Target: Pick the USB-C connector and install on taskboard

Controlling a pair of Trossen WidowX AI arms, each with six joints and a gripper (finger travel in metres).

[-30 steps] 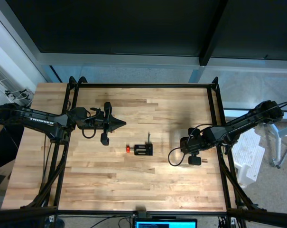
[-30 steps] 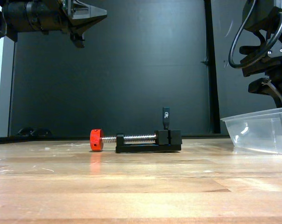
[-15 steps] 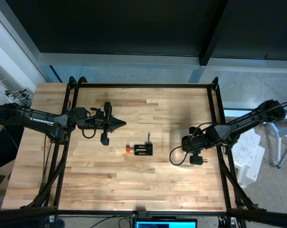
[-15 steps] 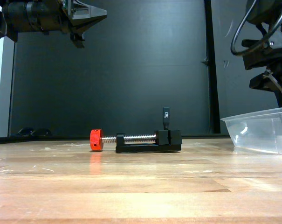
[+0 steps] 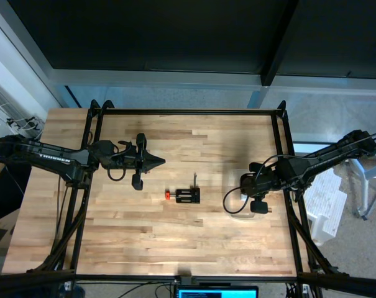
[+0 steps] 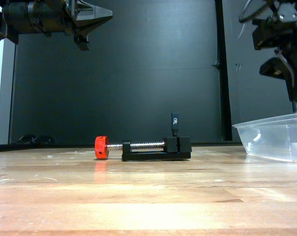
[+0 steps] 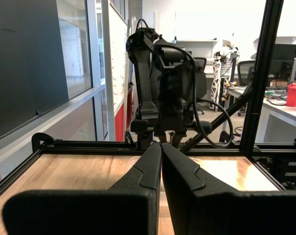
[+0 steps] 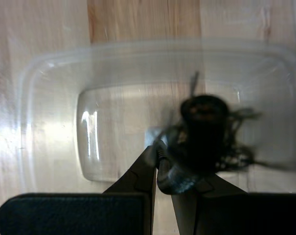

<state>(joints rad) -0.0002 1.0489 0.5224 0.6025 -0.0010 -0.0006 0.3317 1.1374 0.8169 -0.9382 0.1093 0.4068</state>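
One dark USB-C connector is riding pinched in the right gripper, now rising higher above the clear plastic tray at right: pick apparently done. Small black taskboard with red-orange knob is waiting mid-table, well apart; left gripper is hovering closed, empty, far left.

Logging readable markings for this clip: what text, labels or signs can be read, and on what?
"TROSSEN": on the left arm, whose left gripper hangs shut above the table.
Pale mark on the pin of the vise: too small to read.
Right gripper, shut on a cable over the tray: none.
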